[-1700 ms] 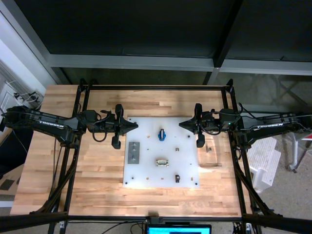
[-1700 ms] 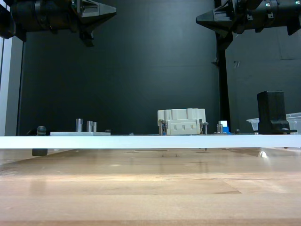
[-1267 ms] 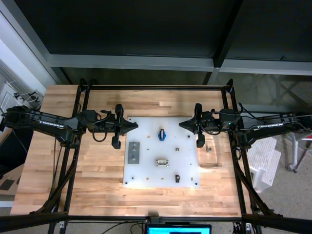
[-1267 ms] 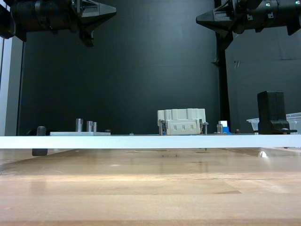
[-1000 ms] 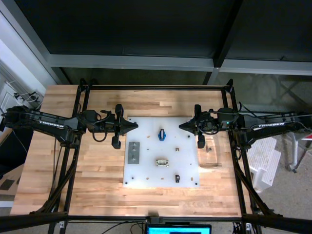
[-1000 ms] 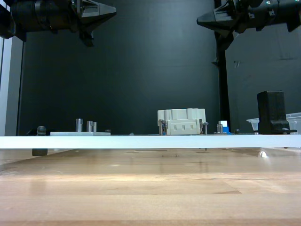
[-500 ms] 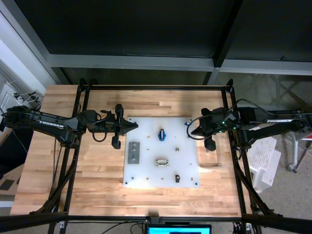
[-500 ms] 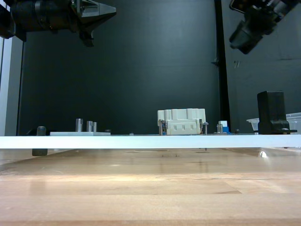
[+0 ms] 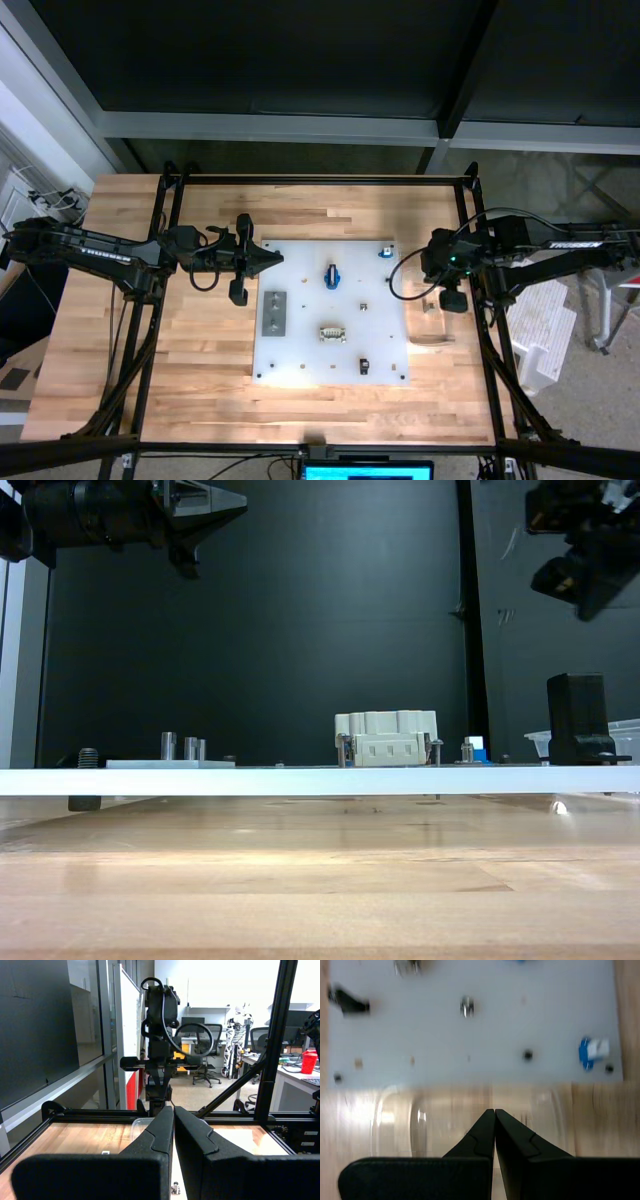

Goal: Pick the 16mm bar and install on taskboard

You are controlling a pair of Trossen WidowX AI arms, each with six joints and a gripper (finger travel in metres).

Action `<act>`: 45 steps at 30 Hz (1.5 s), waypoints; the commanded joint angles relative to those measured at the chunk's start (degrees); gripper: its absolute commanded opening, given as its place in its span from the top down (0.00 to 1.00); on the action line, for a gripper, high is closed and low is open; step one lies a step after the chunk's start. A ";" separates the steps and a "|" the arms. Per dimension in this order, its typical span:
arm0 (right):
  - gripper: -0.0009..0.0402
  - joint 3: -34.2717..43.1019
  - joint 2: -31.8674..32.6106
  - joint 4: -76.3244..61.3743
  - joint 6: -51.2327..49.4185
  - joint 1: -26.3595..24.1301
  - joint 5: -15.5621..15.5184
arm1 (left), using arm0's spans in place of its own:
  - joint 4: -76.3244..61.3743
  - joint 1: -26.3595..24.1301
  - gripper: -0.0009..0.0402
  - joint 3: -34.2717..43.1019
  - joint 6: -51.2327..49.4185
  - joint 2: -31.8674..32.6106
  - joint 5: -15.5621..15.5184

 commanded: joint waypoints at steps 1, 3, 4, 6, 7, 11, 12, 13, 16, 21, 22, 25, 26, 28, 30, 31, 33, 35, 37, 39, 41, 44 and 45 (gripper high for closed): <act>0.98 -0.20 0.11 -3.48 -0.02 0.92 0.09 | 0.00 0.00 0.98 0.00 0.02 0.02 0.00; 0.98 -0.20 0.13 -5.05 0.17 1.88 0.13 | 0.00 0.02 0.98 0.00 0.02 0.04 0.00; 0.98 -0.20 0.24 -5.49 0.39 2.47 0.15 | 0.00 0.00 0.98 0.00 0.02 0.02 0.02; 0.98 -0.20 0.37 -6.21 1.07 3.72 0.59 | 0.02 0.00 0.98 0.00 0.02 0.02 0.00; 0.98 -0.22 0.52 -6.34 1.51 4.35 0.59 | 0.00 0.00 0.98 0.00 0.02 0.02 0.00; 0.98 -0.26 1.70 -6.80 2.14 6.75 0.59 | 0.02 0.02 0.98 0.00 0.02 0.02 0.02; 0.97 -0.26 2.03 -6.84 2.38 7.30 0.63 | 0.00 0.02 0.98 0.00 0.02 0.02 0.02; 0.96 -0.28 2.36 -6.86 2.86 7.74 0.66 | 0.00 0.00 0.98 0.00 0.02 0.02 0.02; 0.90 -0.72 3.13 -6.84 3.19 8.52 0.83 | 0.00 0.02 0.98 0.00 0.02 0.02 0.00; 0.72 -2.78 4.15 -6.86 4.39 8.94 2.75 | -0.02 0.00 0.98 0.00 0.02 0.02 0.00; 0.69 -3.28 4.26 -6.82 4.98 9.16 3.19 | -0.02 0.00 0.98 0.00 0.02 0.02 0.00; 0.60 -4.24 4.63 -6.21 6.73 9.94 3.85 | 0.04 0.00 0.98 0.00 0.02 0.02 0.02; 0.57 -4.48 4.63 -5.81 7.45 10.19 3.82 | 0.00 0.02 0.98 0.00 0.02 0.02 0.02; 0.51 -4.96 4.63 -4.98 7.67 10.86 3.82 | 0.00 0.00 0.98 0.00 0.02 0.02 0.02; 0.47 -5.49 4.61 -4.20 7.69 11.74 3.82 | 0.04 0.00 0.98 0.00 0.02 0.02 0.02; 0.44 -5.86 4.61 -3.78 7.69 12.20 3.82 | 0.02 0.02 0.98 0.00 0.02 0.02 0.02; 0.40 -6.62 4.61 -3.04 8.90 12.94 3.82 | 0.02 0.00 0.98 0.00 0.02 0.02 0.00; 0.36 -7.41 4.63 -2.25 11.15 13.55 3.85 | 0.02 0.00 0.98 0.00 0.02 0.02 0.00; 0.33 -8.09 4.90 -1.70 12.92 13.90 4.28 | 0.00 0.02 0.98 0.00 0.02 0.02 0.00; 0.31 -8.76 4.90 -1.18 13.00 14.43 6.32 | 0.02 0.02 0.98 0.00 0.02 0.02 0.00; 0.29 -9.44 4.90 -0.55 12.98 15.15 8.26 | 0.02 0.00 0.98 0.00 0.02 0.04 0.00; 0.28 -10.29 4.90 0.04 13.00 15.96 8.13 | 0.02 0.02 0.98 0.00 0.02 0.02 0.00; 0.28 -10.58 4.90 0.48 13.00 16.20 8.11 | 0.02 0.02 0.98 0.00 0.02 0.02 0.00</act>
